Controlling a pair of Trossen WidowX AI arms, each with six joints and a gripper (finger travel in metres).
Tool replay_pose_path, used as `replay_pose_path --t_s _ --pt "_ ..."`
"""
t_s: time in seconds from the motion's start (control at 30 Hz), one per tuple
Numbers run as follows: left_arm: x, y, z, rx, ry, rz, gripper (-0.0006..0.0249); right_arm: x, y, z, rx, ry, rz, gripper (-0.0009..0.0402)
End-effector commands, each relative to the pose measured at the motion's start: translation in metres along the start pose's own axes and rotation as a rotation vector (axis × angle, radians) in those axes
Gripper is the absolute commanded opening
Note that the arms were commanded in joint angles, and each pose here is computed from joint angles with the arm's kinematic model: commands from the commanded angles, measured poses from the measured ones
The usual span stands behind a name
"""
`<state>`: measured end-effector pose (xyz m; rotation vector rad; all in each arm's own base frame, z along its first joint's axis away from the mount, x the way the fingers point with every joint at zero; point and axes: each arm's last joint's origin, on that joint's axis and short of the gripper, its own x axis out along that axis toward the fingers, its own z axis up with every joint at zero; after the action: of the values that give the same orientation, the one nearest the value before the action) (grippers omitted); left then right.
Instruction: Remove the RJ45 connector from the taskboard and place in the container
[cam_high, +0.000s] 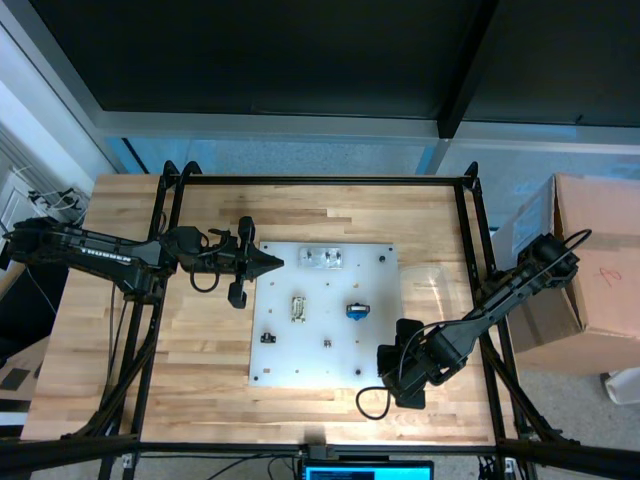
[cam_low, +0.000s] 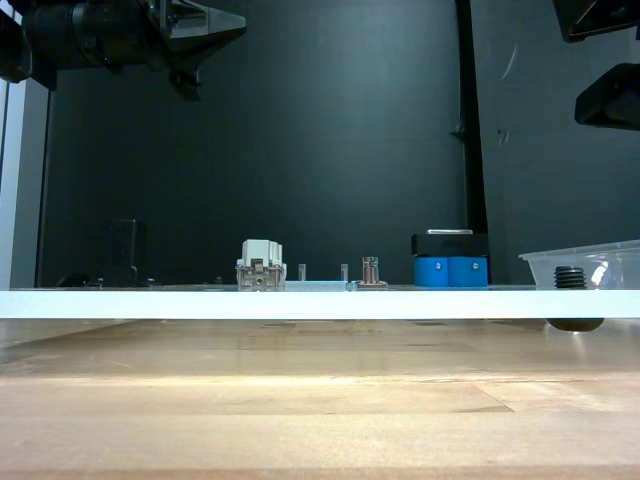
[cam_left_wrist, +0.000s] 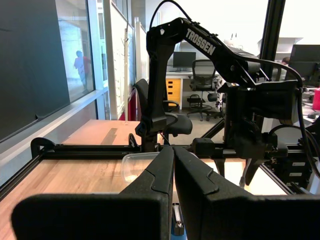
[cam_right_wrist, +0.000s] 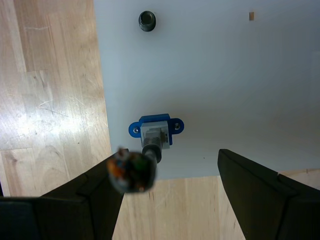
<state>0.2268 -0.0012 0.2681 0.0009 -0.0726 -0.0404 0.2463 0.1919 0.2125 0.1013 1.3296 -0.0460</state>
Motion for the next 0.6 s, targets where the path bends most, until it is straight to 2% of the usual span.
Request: replay_pose_path --t_s 0.03,0.27,0.6 --pt "0.0 0.0 0.0 0.0 0.0 0.0 0.0 -0.002 0.001 0.0 0.0 0.001 0.003 0.0249" --pt "0.0 0.0 0.0 0.0 0.0 0.0 0.0 -0.018 0.006 0.008 -0.068 -0.039 0.034 0.0232" --pt "0.0 0.0 0.0 0.0 0.0 0.0 0.0 -0.009 0.008 0.01 -0.089 -0.027 0.024 0.0212"
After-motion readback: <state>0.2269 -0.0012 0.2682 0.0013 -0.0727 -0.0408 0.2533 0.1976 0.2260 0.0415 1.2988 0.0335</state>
